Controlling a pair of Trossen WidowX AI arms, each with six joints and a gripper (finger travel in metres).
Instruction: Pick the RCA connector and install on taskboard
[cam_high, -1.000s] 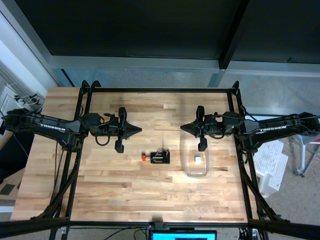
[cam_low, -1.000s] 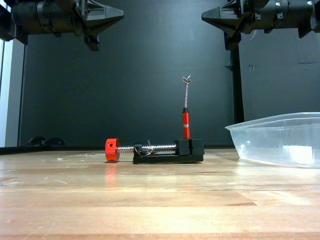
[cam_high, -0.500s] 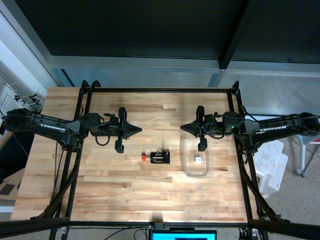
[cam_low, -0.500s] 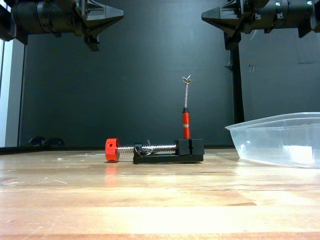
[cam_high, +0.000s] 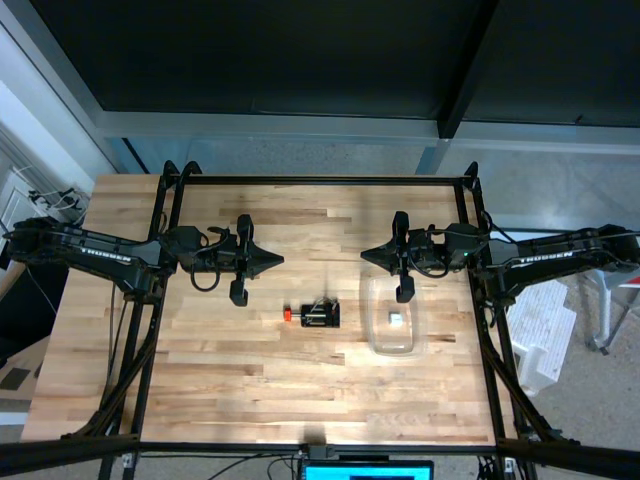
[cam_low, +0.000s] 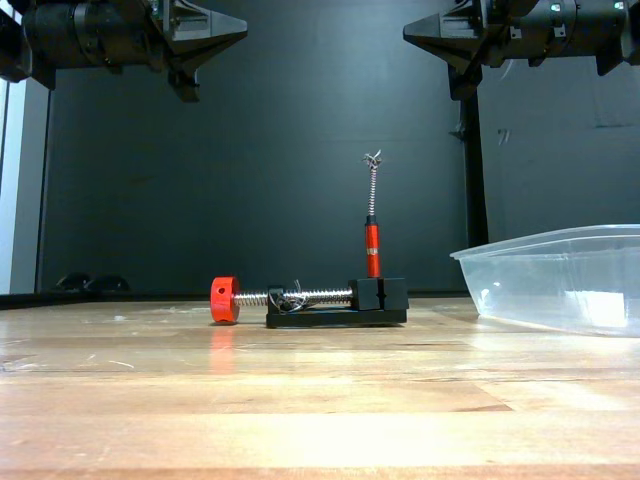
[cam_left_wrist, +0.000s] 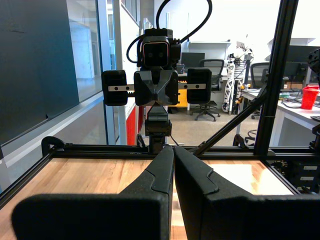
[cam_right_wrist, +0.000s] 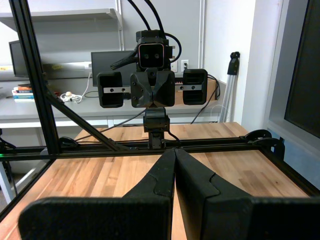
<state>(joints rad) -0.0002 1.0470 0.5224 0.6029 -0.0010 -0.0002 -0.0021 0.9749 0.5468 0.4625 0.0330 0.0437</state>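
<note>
Left gripper (cam_high: 279, 260) held level high above the table, pointing inward, jaws closed, empty, taskboard (cam_high: 318, 315) on the table between the arms, right gripper (cam_high: 364, 256) mirrored, level, closed, empty, RCA connector (cam_high: 396, 318) lying in tray (cam_high: 378, 345) right of taskboard

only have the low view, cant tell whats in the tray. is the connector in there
Observer: Yes. From above, the connector lies alone on the floor of the tray, about midway along it.
Operator: which arm is closer to it
Observer: The right one. The right gripper points inward just past the tray's far end. The left gripper sits farther off, to the far left of the taskboard.
Operator: fingers open?
Observer: No. Both wrist views show the fingers closed together with nothing between them.
</note>
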